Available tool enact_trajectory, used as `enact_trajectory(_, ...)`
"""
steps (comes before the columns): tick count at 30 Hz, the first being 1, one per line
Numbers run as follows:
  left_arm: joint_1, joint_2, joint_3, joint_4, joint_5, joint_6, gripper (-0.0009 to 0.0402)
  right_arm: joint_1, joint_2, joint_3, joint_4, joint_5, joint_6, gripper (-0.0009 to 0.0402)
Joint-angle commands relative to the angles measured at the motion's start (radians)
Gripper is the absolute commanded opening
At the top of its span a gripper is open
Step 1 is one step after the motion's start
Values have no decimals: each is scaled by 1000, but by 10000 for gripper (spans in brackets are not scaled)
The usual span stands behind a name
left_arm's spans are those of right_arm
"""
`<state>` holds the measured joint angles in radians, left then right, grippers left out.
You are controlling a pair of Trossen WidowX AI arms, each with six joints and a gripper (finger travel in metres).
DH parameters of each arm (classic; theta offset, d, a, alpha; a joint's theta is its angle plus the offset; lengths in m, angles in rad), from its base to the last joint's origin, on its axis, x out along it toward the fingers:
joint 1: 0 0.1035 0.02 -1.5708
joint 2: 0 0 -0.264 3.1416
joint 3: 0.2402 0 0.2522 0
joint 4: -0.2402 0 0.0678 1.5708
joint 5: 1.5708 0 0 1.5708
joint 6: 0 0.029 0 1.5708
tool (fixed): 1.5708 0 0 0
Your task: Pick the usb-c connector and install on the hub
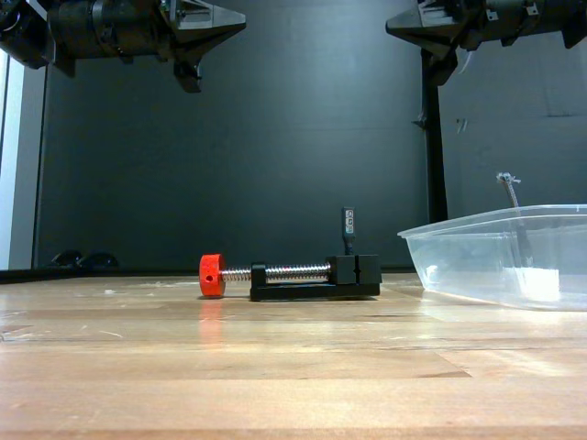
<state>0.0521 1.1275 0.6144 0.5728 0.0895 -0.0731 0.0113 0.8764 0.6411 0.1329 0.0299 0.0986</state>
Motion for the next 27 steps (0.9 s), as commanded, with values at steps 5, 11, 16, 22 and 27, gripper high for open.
enact_trajectory(5,0,0,0,0,0,0,0,10,2,100,-328,-6,3,0)
enact_trajectory(11,0,0,0,0,0,0,0,16,13,190,-647,-6,18,0)
enact_trajectory(16,0,0,0,0,0,0,0,36,56,261,-840,-6,23,0)
enact_trajectory(22,0,0,0,0,0,0,0,76,108,315,-975,-6,25,0)
enact_trajectory(27,0,0,0,0,0,0,0,113,154,343,-1080,-6,38,0)
